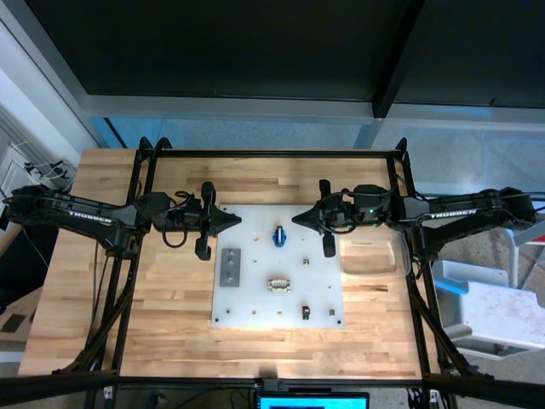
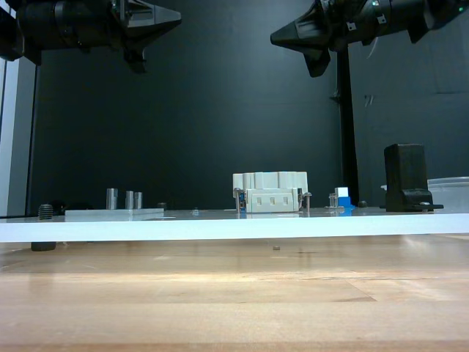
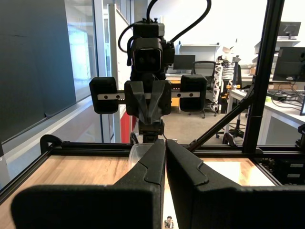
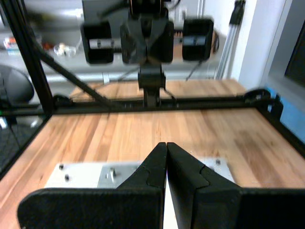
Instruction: Pick the 16mm bar from the taskboard and place it in the container
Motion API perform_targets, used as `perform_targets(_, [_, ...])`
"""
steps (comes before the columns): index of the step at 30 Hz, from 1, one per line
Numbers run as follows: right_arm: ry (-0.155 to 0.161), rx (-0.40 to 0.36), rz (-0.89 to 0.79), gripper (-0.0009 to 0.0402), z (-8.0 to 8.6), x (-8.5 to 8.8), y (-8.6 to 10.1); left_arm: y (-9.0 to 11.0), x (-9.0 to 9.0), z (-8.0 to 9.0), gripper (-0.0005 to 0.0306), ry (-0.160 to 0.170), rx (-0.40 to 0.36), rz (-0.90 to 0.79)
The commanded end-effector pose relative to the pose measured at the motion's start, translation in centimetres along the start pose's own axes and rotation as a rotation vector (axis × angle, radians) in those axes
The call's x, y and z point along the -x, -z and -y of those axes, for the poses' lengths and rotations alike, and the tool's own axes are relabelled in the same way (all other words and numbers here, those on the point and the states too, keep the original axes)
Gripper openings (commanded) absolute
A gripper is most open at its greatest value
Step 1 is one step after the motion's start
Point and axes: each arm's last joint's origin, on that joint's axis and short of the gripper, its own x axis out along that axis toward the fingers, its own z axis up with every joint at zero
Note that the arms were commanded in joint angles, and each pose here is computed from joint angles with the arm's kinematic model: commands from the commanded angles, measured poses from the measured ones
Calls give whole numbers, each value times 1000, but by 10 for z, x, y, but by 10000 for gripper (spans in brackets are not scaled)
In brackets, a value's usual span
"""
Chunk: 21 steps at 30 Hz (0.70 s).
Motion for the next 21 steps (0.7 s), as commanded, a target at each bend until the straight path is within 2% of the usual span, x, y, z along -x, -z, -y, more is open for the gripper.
perform_targets(1, [4, -1, -107, 0, -1, 2, -2, 0, 0, 0, 0, 0, 0, 0])
perform_targets(17, [16, -7, -488, 0, -3, 23, -17, 0, 0, 0, 0, 0, 0, -1])
perform_targets(21, [42, -2, -568, 0, -3, 25, -23, 0, 0, 0, 0, 0, 0, 0])
